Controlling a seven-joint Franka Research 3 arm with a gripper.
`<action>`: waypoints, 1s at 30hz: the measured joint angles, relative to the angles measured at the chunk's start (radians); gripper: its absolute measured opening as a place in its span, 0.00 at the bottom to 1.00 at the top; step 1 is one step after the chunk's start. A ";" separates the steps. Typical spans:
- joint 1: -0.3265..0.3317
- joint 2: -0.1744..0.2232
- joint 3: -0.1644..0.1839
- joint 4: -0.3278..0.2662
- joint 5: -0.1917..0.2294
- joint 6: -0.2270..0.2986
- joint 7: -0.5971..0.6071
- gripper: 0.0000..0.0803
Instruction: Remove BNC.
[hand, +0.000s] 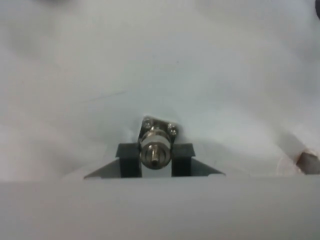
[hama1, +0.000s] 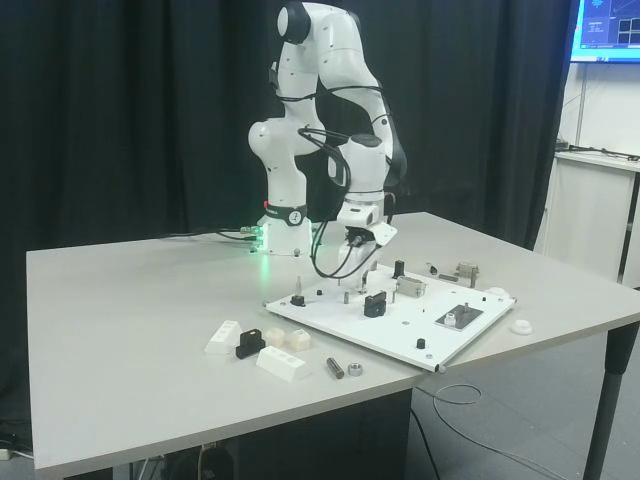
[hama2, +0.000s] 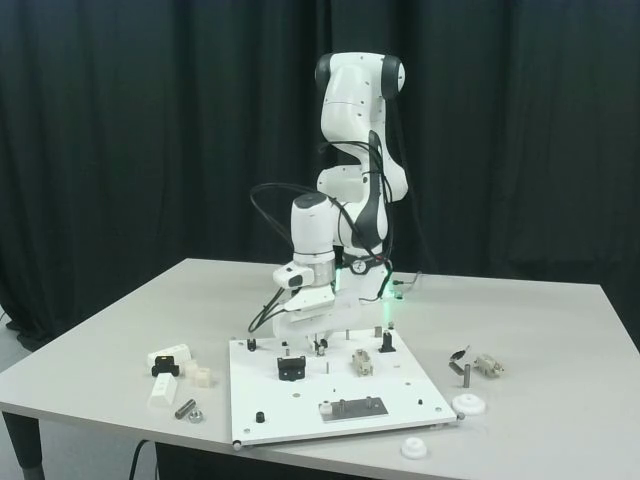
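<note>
Here the grey worktop (hama1: 130, 300) is seen carrying a white board (hama1: 400, 335) on which small fittings are mounted. The jaws (hand: 156, 161) are lowered onto the board's rear part, and the BNC plug (hand: 155, 150) is held between the two black fingers (hand: 129, 160), closed against its sides. Its long axis stands upright, in line with the jaws, so a straight pull is judged likely.

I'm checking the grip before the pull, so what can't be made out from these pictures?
- Wrist view: the gripper straddles the connector, but contact between the black fingers and its barrel is unclear.
- Wrist view: the connector's base is hidden by its own barrel.
- First room view: the connector is hidden under the gripper.
- Second room view: the connector is too small under the gripper over the white board.
</note>
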 joint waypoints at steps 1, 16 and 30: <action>0.000 0.000 0.000 0.000 0.002 0.000 -0.012 0.16; 0.000 0.000 -0.002 -0.003 0.039 0.007 -0.160 0.15; 0.000 -0.004 -0.002 -0.005 0.042 0.008 -0.186 0.15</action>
